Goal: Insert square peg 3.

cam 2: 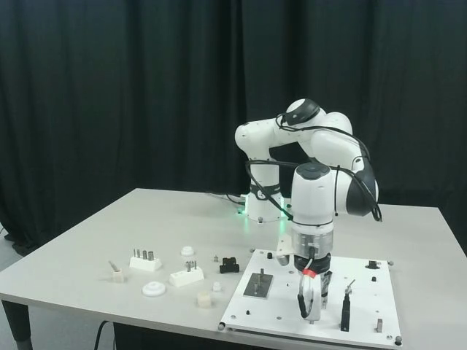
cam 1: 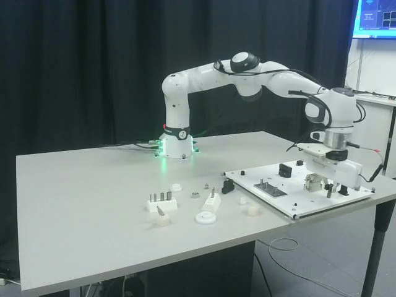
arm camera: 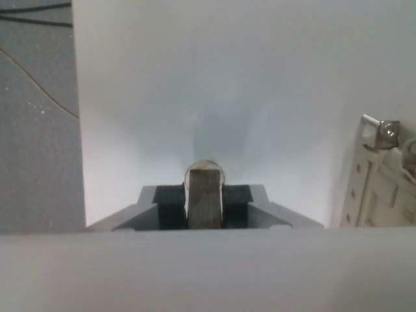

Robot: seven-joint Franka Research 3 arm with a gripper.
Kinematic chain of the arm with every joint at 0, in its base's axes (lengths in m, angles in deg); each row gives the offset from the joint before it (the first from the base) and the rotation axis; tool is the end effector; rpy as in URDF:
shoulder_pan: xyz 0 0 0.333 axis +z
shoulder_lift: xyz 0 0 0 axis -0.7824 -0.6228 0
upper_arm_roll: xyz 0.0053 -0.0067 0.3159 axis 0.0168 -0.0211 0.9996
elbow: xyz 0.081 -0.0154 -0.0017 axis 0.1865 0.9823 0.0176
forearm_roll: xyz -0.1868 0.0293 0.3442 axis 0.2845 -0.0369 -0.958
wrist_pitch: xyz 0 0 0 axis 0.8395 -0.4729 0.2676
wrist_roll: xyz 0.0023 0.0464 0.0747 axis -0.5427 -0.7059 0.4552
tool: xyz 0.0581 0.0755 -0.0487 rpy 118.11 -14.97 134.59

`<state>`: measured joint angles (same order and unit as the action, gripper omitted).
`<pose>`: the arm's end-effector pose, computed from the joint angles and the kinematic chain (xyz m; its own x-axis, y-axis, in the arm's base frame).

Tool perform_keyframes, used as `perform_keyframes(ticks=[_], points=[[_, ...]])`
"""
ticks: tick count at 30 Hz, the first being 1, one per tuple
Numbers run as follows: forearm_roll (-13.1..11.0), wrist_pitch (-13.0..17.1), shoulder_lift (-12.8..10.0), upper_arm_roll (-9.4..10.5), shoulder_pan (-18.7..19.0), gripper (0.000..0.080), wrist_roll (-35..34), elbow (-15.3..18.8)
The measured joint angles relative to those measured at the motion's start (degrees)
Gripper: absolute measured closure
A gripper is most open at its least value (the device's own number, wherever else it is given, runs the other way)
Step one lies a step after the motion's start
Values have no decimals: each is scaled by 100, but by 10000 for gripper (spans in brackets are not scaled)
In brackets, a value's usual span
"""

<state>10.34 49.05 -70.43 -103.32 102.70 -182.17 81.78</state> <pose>0.7258 0.2349 0.2272 -0.6590 -0.7520 -0.0127 -0.7521 0.6588 0.0149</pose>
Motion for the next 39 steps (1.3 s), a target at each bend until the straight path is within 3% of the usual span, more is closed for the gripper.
perform_keyframes(ticks=[29,39], points=[[-152,-79,17,59,-135,688,66,-3],[78,-42,17,59,-102,688,117,-47]])
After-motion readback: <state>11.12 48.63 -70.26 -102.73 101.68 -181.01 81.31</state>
